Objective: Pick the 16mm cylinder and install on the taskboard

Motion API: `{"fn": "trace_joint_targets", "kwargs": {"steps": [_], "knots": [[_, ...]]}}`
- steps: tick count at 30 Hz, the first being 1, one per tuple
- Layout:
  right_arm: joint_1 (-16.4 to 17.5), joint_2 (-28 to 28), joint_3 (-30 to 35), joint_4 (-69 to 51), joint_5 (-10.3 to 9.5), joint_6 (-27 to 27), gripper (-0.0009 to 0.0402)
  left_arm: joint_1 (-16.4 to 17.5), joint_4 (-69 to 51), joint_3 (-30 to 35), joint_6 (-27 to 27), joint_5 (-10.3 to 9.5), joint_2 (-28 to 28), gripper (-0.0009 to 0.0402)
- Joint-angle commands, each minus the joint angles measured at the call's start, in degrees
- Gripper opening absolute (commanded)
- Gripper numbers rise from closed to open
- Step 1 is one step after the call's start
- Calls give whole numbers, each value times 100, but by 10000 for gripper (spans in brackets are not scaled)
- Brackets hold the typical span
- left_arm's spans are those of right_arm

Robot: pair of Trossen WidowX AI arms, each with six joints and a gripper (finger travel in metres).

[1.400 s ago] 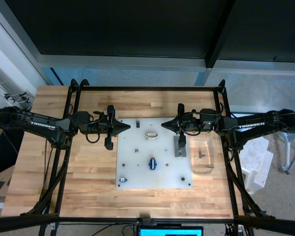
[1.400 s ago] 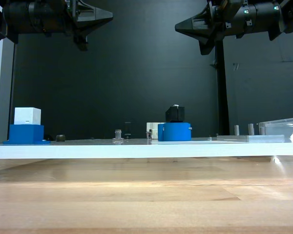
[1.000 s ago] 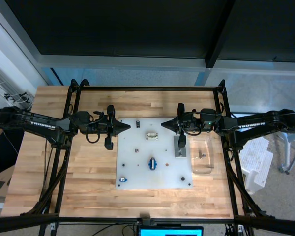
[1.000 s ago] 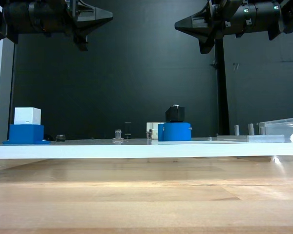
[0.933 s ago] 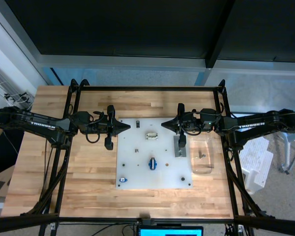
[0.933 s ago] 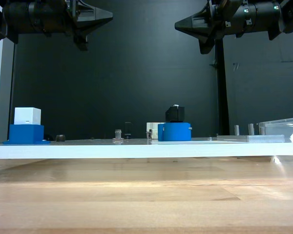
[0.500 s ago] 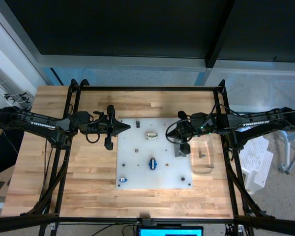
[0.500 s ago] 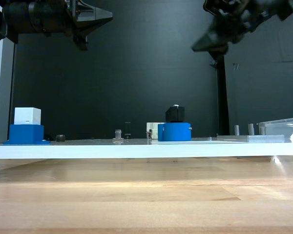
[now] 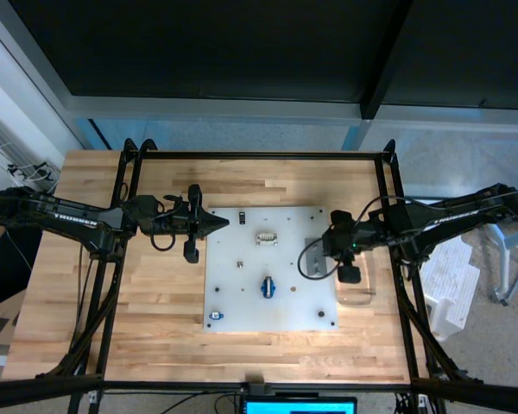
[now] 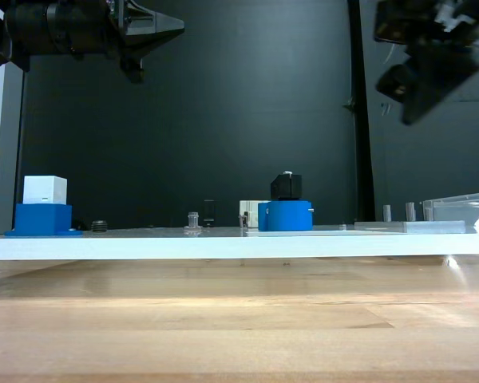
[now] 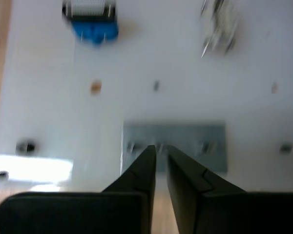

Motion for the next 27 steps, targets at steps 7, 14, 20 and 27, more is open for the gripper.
{"fn": "trace_joint_targets", "kwargs": {"steps": [7,14,20,27], "knots": [[809,2,-24,-1180,118,916,129,2,2,0,4,0,0,0],[1394,7,-282,-1259,326,1600,219,2,2,0,2,2,0,0],[1589,4,-621,-1255,297,2000,249,2,2,0,2,0,0,0],[1733,4,-973,-1115,297,2094,246,2,2,0,2,0,0,0]]}}
